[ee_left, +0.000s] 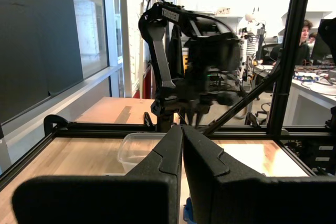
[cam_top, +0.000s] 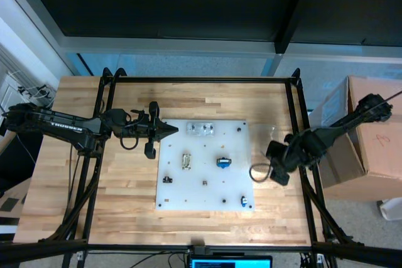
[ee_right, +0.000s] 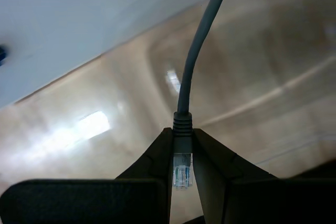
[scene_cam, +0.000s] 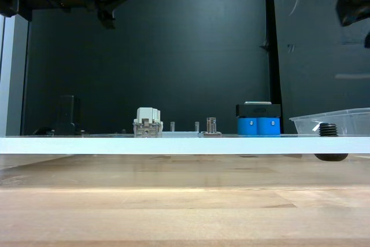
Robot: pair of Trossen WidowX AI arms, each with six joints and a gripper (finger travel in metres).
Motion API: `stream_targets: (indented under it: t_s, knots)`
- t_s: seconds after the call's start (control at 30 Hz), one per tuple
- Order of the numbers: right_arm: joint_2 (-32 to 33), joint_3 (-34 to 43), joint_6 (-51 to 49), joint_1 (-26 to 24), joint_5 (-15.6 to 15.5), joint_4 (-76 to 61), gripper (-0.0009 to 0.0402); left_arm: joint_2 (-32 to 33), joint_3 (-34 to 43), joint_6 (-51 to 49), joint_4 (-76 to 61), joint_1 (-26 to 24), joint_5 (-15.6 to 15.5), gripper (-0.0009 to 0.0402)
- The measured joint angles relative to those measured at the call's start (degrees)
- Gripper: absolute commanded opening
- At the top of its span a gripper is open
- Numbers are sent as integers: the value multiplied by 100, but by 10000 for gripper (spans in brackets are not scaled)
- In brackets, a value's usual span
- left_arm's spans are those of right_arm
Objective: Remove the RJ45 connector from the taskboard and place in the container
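The RJ45 connector (ee_right: 181,170) is a clear plug with a short grey cable stub (ee_right: 197,51), and it is clear of the white taskboard (cam_top: 201,183). My right gripper (ee_right: 182,132) is shut on it, the cable pointing out past the fingertips. That gripper (cam_top: 270,153) hangs high, just off the board's right edge. The clear plastic container (scene_cam: 332,121) stands by that edge and also shows in the left wrist view (ee_left: 137,148). My left gripper (cam_top: 168,130) hovers high over the board's far left corner, shut with nothing between its fingers (ee_left: 168,145).
On the board stand a beige connector (cam_top: 186,161), a blue part (cam_top: 223,162), a clear block (cam_top: 204,130) and a small blue piece (cam_top: 244,201). A black frame (cam_top: 295,111) rings the table. A cardboard box (cam_top: 370,149) stands at the right.
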Motion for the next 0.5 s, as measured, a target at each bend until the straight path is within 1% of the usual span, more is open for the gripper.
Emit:
stream_targets:
  t_s: [0.2, 0.33, 0.4, 0.5]
  knots:
    - [-35, -131, -686, -898, 2, -107, 0, 0, 0, 2, -2, 0, 0, 0]
    - [-35, -142, -1054, -1239, 4, -107, 4, 0, 2, 2, -2, 0, 0, 0]
    - [-35, -142, -1165, -1311, 0, -107, 22, 0, 0, 0, -2, 0, 0, 0]
    - [-35, -144, -1248, -1342, -76, -107, 71, 0, 0, 2, -2, 0, 0, 0]
